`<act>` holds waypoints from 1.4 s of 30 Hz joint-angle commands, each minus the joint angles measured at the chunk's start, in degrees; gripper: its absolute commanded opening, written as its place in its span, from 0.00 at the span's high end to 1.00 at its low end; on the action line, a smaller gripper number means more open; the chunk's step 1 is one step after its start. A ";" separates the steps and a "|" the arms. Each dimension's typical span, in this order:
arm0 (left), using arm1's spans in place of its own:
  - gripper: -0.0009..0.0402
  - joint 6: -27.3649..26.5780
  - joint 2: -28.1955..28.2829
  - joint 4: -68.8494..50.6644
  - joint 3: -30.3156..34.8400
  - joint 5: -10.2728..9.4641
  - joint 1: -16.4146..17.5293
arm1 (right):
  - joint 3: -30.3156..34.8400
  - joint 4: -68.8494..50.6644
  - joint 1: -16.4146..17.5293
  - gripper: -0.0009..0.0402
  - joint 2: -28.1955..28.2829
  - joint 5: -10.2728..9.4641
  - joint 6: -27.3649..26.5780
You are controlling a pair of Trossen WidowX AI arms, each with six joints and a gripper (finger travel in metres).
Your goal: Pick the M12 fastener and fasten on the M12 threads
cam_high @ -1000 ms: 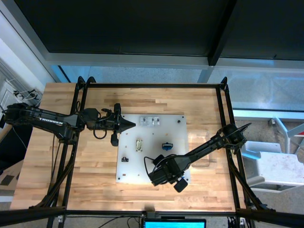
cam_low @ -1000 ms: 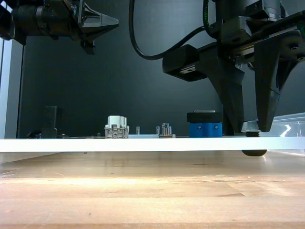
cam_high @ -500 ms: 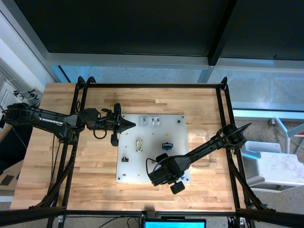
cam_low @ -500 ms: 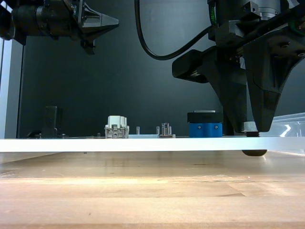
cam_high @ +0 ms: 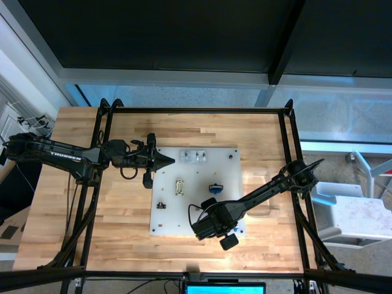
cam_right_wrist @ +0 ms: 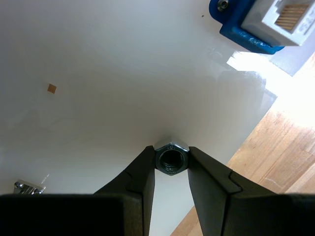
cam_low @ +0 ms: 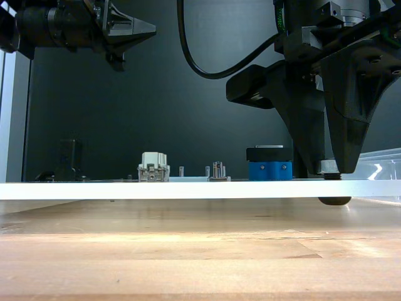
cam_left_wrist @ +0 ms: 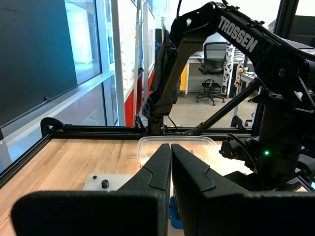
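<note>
With the left gripper (cam_high: 166, 161) parked, jaws together, above the far left of the board (cam_high: 184, 214), I judged that the right gripper (cam_low: 327, 164), jaws clamped on the M12 fastener (cam_right_wrist: 171, 159) low at the near right edge, risked cross-threading if tilted.

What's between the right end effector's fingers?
The silver nut, pinched by the right end effector over the board, per the right wrist view. The left end effector hangs shut above the board's far left.
</note>
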 commanded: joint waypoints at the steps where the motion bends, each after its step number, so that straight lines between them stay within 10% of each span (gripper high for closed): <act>1: 0.98 0.00 0.00 0.00 0.02 0.00 0.00 | 0.02 0.04 0.00 0.94 0.02 -0.02 0.07; 13: 0.98 0.00 0.00 0.02 0.02 0.00 0.00 | 0.02 1.01 0.17 0.93 -0.52 -0.04 0.09; 33: 0.98 0.00 0.00 0.02 0.02 0.00 0.00 | 0.02 1.55 0.55 0.57 -1.51 -0.07 -1.11; 42: 0.98 0.00 0.00 0.00 0.02 0.00 0.00 | 0.83 1.53 0.52 0.59 -7.63 -0.02 -17.75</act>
